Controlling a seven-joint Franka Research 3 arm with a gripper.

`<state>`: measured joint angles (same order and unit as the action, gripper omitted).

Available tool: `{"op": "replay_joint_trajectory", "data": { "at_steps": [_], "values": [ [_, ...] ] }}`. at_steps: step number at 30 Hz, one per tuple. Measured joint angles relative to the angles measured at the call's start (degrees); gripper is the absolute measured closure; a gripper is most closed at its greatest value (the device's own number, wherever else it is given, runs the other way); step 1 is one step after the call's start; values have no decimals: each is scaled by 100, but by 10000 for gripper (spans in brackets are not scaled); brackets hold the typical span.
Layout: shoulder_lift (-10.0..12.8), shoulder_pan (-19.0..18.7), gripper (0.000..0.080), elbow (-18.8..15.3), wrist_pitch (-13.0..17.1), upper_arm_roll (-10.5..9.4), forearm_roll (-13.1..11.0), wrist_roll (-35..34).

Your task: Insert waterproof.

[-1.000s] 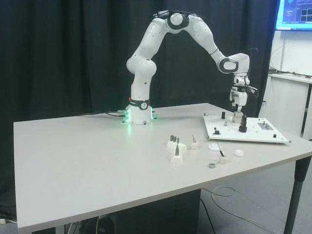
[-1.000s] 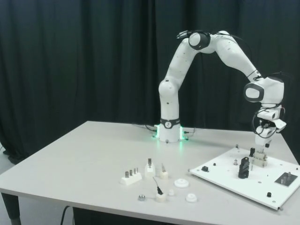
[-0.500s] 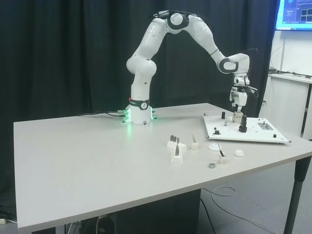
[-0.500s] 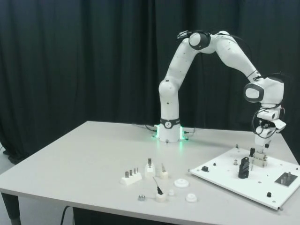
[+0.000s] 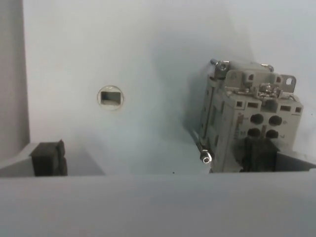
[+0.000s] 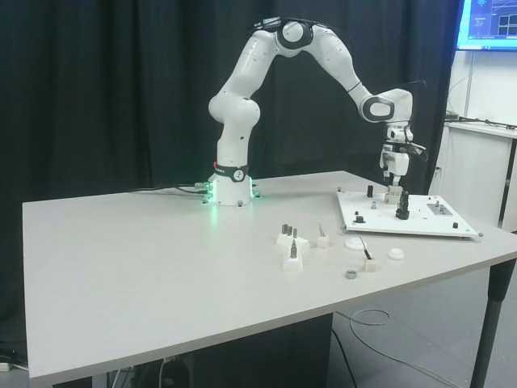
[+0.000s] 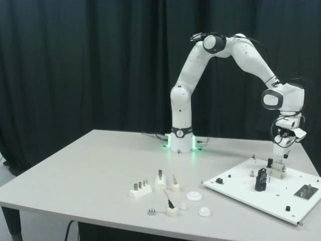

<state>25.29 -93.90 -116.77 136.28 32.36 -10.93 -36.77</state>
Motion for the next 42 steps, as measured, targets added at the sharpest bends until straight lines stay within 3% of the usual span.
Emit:
{"op": "replay_joint_trajectory", "data": {
  "at_steps": [25,42],
  "values": [
    [135,-414,3,-6,22,408,-102,-126],
    [175,-488,3,-15,36,522,-106,-126]
  ]
}}
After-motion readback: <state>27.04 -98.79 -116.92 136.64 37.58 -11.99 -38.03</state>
